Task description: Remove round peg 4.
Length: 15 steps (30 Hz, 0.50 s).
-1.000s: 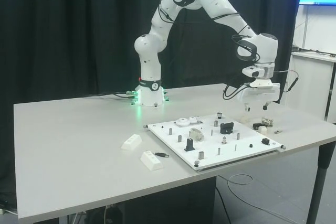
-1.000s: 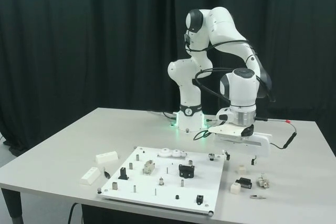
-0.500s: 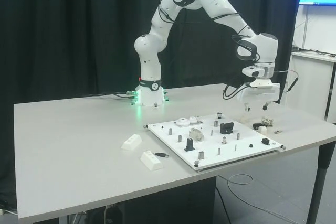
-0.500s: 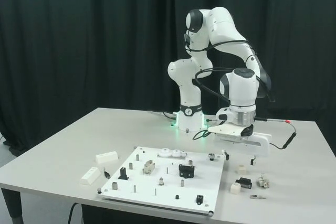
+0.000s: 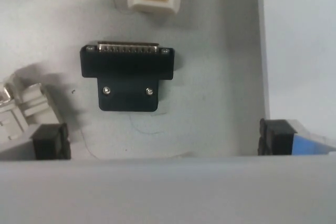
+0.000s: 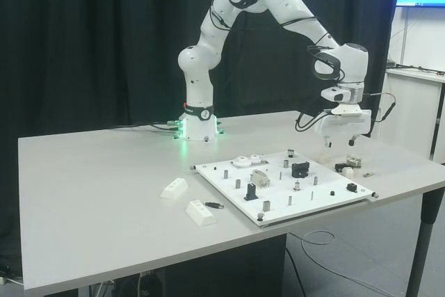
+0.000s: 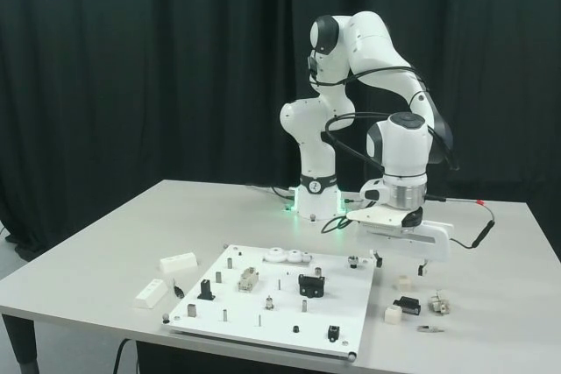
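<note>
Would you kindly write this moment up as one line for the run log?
gripper: open, empty | position: above table beside board | below: black connector | peg: not grasped

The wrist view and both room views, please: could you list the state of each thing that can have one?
White arm's claw: open, empty, hanging above the table.
Black multi-pin connector: lying flat on the grey table, beneath the claw, untouched.
White square board: flat on the table, pegs standing upright in it.
Green light at the arm's base: lit.
</note>
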Available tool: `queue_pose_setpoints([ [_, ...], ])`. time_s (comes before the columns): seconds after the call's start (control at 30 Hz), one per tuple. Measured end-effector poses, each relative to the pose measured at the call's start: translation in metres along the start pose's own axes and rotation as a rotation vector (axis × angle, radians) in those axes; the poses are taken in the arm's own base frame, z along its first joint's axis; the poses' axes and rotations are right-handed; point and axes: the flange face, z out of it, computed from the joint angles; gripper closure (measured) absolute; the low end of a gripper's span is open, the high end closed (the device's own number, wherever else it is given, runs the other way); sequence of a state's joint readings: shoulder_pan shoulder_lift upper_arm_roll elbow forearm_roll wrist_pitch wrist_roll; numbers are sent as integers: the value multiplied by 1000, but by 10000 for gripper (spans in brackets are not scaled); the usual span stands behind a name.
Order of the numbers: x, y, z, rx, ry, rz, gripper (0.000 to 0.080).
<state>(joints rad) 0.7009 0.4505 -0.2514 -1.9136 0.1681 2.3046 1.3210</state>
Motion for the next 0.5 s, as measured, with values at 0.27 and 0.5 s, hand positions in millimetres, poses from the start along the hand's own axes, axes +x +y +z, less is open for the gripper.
queue_pose_setpoints([
  [0.27, 2, 0, -1, 2, 2, 3, 3],
  [0.5, 3, 0, -2, 3, 4, 2, 3],
])
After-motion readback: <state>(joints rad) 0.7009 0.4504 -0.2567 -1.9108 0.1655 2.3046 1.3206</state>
